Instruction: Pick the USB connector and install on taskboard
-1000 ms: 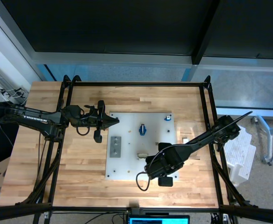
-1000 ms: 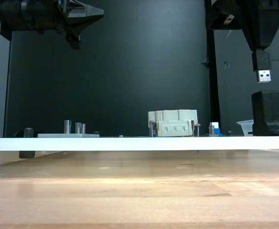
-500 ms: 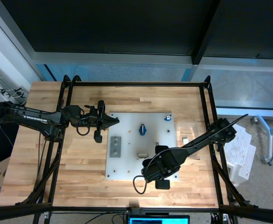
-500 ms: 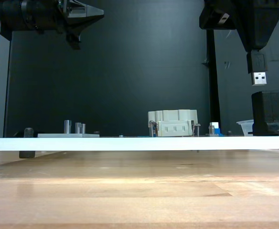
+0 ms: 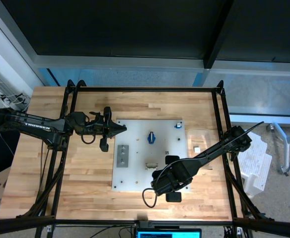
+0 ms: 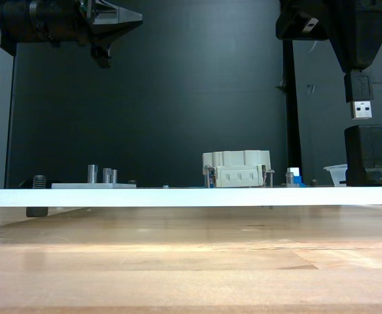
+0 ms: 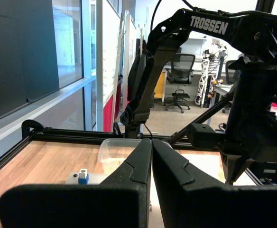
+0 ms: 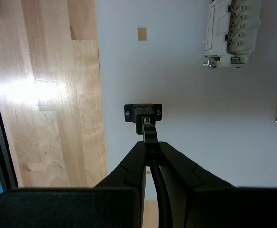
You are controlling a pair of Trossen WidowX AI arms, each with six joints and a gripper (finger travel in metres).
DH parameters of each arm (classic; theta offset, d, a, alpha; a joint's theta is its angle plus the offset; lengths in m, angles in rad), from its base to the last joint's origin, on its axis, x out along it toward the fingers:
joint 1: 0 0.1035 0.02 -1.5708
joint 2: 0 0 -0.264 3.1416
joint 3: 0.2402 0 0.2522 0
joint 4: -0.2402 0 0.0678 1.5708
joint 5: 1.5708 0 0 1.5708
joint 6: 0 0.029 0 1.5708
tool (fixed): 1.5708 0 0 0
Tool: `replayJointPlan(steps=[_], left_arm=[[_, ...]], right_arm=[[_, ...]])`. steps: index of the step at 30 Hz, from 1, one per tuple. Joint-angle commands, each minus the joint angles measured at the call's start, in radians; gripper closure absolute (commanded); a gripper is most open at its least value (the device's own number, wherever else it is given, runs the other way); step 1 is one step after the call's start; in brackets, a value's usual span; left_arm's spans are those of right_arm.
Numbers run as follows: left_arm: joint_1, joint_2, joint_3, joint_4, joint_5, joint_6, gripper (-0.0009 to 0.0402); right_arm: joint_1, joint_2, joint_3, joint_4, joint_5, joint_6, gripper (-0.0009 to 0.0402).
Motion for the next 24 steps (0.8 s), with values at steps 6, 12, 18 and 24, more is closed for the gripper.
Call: replayJointPlan(steps=[6, 12, 18, 24], left_arm=[[0.000, 0.000, 0.000, 0.000, 0.000, 0.000, 0.0393], [0.000, 0.000, 0.000, 0.000, 0.000, 0.000, 0.0393], [0.000, 0.000, 0.000, 0.000, 0.000, 0.000, 0.0393], [0.000, 0.000, 0.000, 0.000, 0.000, 0.000, 0.0393]], right_arm=[[0.000, -0.001, -0.016, 0.015, 0.001, -0.002, 0.0393], [0.000, -0.001, -0.022, 0.023, 0.000, -0.006, 0.0393], [0.000, -0.001, -0.025, 0.027, 0.000, -0.008, 0.0393], [0.000, -0.001, -0.036, 0.035, 0.001, -0.009, 0.0393]])
